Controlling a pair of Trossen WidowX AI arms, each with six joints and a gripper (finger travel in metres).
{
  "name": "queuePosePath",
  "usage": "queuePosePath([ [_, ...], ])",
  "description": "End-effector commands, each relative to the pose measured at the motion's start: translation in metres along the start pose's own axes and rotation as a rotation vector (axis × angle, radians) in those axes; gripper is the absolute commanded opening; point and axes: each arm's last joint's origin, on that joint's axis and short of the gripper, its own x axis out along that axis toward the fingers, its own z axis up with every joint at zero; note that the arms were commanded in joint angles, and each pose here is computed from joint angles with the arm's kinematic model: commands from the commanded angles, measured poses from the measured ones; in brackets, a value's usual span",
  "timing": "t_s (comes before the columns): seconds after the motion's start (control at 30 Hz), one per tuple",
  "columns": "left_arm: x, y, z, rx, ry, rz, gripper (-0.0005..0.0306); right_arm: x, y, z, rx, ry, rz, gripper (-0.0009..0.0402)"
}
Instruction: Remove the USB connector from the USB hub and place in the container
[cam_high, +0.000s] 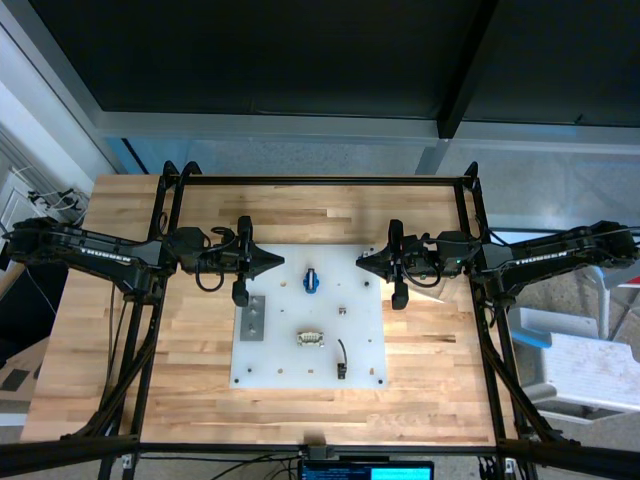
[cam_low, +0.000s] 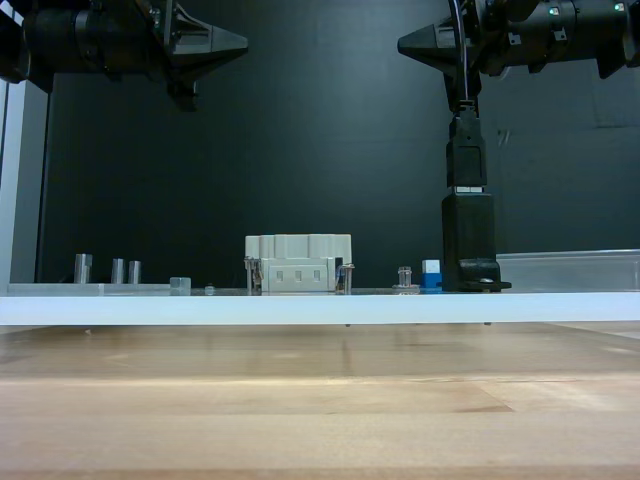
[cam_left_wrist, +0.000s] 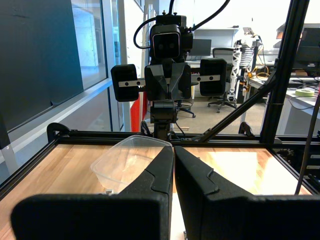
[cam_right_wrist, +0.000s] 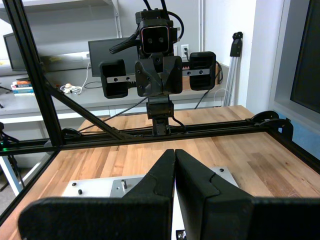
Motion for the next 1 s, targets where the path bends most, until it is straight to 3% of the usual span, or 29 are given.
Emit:
queuePosePath([
  [0.03, 0.0, 0.0, 0.0, 0.0, 0.0, 0.0, 0.0001, 0.0, 0.0, 0.0, 0.0, -0.001, 0.002, 0.0],
  [0.7, 0.0, 0.0, 0.0, 0.0, 0.0, 0.0, 0.0001, 0.0, 0.0, 0.0, 0.001, -0.001, 0.004, 0.0],
  [0.8, 0.0, 0.0, 0.0, 0.0, 0.0, 0.0, 0.0001, 0.0, 0.001, 0.0, 0.006, 0.008, 0.034, 0.0],
  [1.0, 0.0, 0.0, 0.0, 0.0, 0.0, 0.0, 0.0001, 0.003, 0.005, 0.013, 0.015, 0.167, 0.027, 0.0],
])
